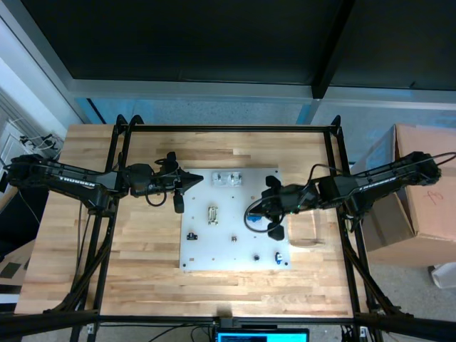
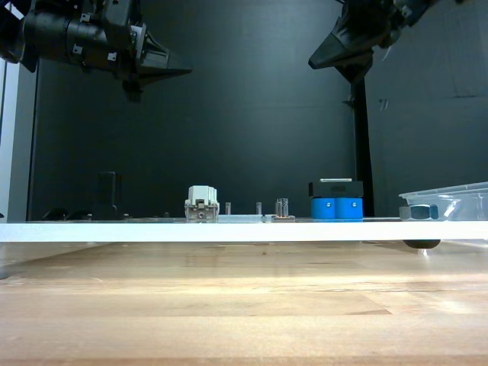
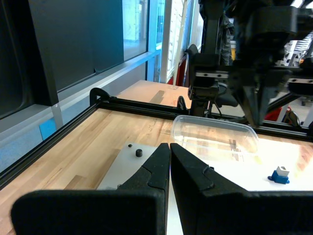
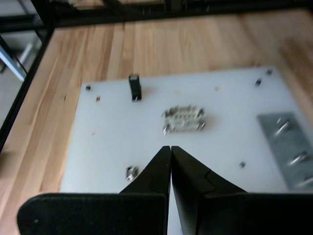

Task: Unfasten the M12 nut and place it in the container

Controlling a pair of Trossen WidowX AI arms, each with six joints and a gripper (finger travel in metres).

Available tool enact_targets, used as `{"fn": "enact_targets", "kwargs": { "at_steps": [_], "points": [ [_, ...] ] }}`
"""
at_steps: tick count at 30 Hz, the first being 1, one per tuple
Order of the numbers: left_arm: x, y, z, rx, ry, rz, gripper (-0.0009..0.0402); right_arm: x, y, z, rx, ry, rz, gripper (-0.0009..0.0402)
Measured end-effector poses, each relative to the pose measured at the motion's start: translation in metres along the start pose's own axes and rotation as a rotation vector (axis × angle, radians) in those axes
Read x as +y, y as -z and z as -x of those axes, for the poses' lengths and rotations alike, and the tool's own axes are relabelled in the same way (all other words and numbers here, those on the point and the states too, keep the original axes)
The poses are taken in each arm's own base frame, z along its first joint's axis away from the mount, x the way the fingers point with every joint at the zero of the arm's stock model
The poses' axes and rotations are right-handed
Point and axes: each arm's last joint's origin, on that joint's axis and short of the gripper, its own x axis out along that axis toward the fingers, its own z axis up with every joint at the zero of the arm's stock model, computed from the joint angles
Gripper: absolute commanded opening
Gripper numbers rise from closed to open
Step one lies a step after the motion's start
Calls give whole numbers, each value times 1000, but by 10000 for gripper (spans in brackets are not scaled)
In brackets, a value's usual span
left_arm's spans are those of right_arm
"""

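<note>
Over board [image 1: 214, 258] sides, left hand [image 3: 169, 145] and right hand [image 4: 170, 147] pressed together; nut [image 2: 418, 211] seemingly on stud before container [image 2: 457, 201].

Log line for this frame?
M12 nut: on its stud; left hand: shut, over board left edge; right hand: shut, over board right edge

Left hand [image 3: 169, 146] above board's [image 1: 214, 249] far-left edge; right hand [image 4: 170, 149] above right side; nut [image 2: 418, 211] near-right; container [image 1: 308, 231] beside.

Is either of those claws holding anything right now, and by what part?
Nothing is held. The left gripper and right gripper both hang shut and empty above the board; the silver nut is at the board's right end, in neither.
</note>
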Motion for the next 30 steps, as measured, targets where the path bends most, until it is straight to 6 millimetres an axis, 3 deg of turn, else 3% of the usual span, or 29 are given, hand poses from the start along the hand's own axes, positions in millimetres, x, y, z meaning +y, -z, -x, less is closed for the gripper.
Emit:
{"fn": "enact_targets", "kwargs": {
  "at_steps": [18,30],
  "points": [
    [0,0,0,-4,0,1,0,75,-30,-34,435,72,-150,0],
    [-2,-1,0,-5,71,1,0,92,-27,-43,597,138,-386,0]
  ]
}}
